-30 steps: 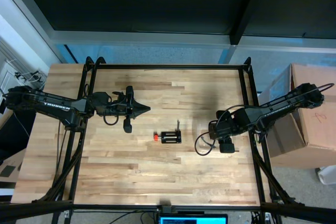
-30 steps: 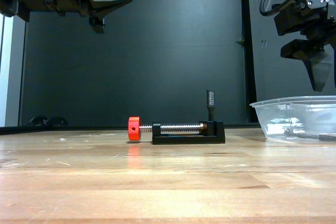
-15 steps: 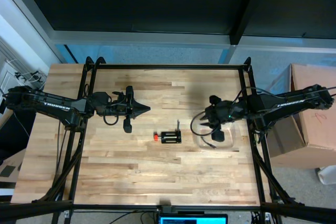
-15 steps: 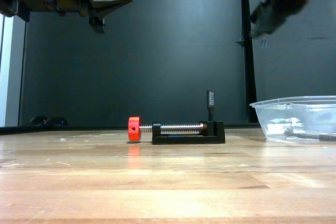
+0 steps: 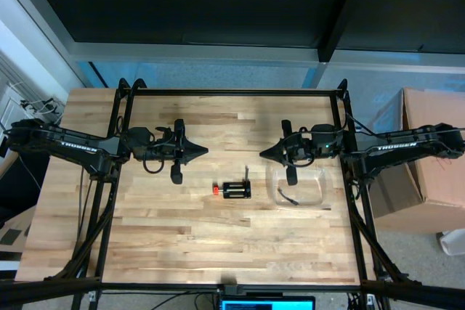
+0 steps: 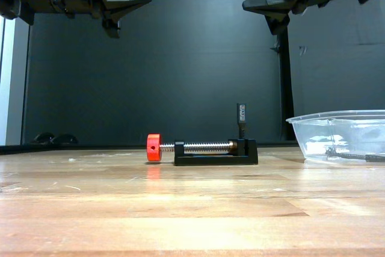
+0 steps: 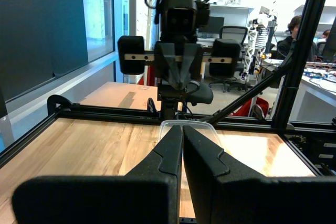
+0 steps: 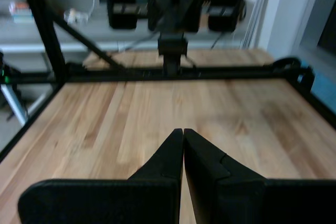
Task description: Remove the USB-C connector from the USB-C receptacle and place in the container
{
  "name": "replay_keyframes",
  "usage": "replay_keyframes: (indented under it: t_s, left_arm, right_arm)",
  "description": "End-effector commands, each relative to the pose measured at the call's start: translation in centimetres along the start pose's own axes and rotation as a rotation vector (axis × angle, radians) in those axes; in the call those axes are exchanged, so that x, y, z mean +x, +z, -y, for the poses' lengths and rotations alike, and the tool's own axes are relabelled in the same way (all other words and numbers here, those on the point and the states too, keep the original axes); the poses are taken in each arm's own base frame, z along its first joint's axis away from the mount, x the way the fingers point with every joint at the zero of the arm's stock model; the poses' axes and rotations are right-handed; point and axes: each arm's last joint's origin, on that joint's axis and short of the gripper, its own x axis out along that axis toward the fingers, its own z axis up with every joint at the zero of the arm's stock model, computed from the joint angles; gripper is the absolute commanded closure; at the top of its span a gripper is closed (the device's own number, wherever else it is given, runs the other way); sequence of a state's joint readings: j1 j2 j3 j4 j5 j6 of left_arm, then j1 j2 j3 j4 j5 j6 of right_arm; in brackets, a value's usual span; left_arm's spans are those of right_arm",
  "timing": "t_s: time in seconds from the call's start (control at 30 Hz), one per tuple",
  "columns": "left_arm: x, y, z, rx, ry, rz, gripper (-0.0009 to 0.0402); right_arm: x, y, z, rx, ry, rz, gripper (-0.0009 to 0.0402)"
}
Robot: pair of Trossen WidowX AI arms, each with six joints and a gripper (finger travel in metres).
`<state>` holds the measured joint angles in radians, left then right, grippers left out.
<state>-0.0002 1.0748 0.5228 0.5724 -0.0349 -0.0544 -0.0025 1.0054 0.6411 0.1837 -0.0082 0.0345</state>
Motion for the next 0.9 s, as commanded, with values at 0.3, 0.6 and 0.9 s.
replay_keyframes:
  t_s: [0.3, 0.6, 0.9]
  left_arm:
    - [0.0, 0.0, 0.0, 0.0, 0.0, 0.0, 0.0393]
    - [0.0, 0.0, 0.0, 0.0, 0.0, 0.0, 0.0393]
    - [0.0, 0.0, 0.0, 0.0, 0.0, 0.0, 0.0393]
  right_arm:
    - [-1.2, -2.4, 1.3, 0.044, -0.01, 0.184, 0.0393]
    - [-1.3, -2.9, 1.3, 0.06, 0.017, 0.192, 0.0393]
    - [-1.3, -2.9, 1.3, 0.059, 0.011, 0.191, 0.0393]
